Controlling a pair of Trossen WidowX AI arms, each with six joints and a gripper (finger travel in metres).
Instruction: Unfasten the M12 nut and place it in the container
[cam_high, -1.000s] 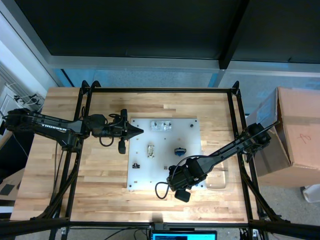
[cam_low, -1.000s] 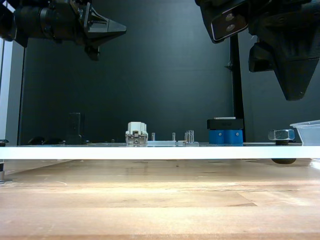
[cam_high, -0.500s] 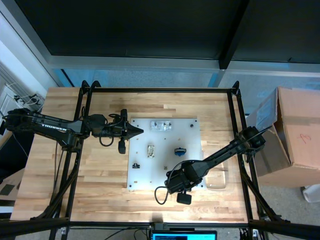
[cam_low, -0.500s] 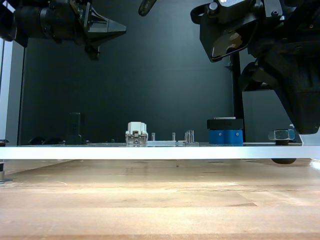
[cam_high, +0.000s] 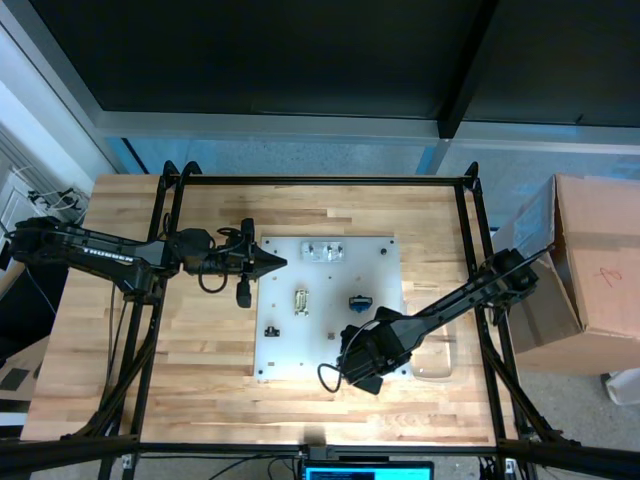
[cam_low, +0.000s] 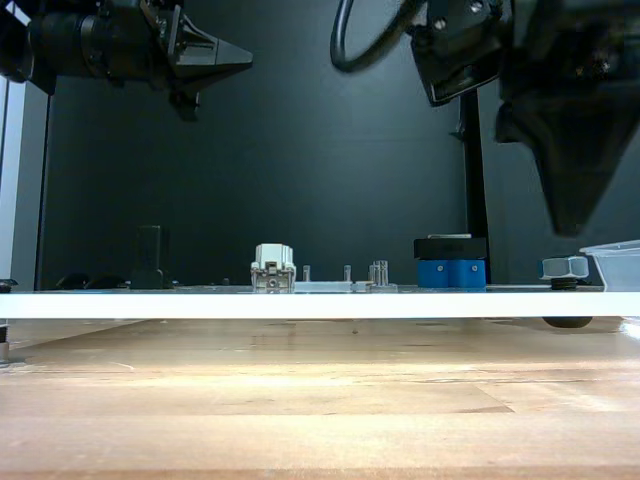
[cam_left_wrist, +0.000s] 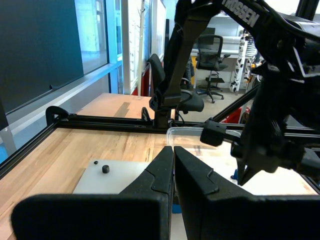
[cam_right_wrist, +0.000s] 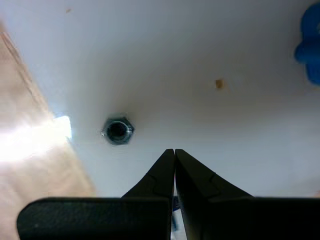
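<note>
Nut (cam_right_wrist: 117, 131) tops stud (cam_low: 565, 284) below right pincer (cam_right_wrist: 174, 150); left pincer (cam_left_wrist: 173, 148) hovers aloft.

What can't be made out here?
- High view: the right arm covers the small silver hex nut.
- Low view: the clear plastic container is cut off by the edge.
- Right wrist view: shut right tool above the white board; nut on its black stud, thread depth hidden.
- Left wrist view: shut left tool near the board's left edge; nut not discernible.
</note>
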